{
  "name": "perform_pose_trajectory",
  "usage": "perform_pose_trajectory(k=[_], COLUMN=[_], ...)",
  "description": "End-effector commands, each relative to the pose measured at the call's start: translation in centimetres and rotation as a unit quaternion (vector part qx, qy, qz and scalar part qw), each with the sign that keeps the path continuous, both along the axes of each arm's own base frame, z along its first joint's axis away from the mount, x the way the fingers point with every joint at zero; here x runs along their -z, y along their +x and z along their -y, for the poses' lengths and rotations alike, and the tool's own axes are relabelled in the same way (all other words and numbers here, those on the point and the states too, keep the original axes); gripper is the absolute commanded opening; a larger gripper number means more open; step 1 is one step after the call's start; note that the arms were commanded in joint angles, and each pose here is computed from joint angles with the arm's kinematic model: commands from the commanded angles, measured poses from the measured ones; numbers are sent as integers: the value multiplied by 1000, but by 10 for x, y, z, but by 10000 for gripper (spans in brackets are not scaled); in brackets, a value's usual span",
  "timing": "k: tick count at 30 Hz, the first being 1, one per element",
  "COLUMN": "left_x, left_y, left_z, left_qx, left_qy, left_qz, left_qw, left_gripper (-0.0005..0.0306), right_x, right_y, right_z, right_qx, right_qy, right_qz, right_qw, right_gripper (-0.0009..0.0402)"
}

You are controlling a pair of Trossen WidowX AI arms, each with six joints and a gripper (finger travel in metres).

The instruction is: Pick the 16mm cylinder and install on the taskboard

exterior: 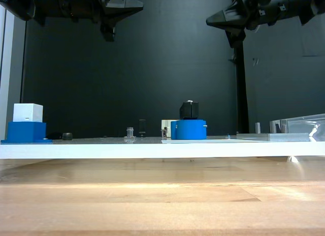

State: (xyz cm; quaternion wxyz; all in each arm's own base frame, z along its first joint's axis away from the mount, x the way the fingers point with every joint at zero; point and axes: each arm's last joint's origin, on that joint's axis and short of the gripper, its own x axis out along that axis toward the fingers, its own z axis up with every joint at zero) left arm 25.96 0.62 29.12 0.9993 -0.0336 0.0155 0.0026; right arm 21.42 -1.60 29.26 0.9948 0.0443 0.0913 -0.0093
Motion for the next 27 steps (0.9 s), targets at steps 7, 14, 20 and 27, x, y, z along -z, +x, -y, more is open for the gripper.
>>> perform_pose_trajectory(k=[7, 14, 20, 27], left_x=[0, 0, 0, 0], left_y=[0, 0, 0, 0], left_z=[0, 0, 0, 0], left_qx=[0, 0, 0, 0], left_qy=[0, 0, 0, 0], left_qz=[0, 0, 0, 0], left_qw=[1000, 1000, 1000, 1000], left_gripper=[0, 0, 0, 0], right_x=[-9, -14, -15, -15], right_y=[-9, -17, -23, -33], right_z=[-5, -10, -15, -22], right_qx=[-6, 1, 4, 12], right_qy=[21, 29, 29, 31], right_qz=[-132, -197, -239, -301], right_qw=[991, 980, 971, 953], right_gripper=[0, 0, 0, 0])
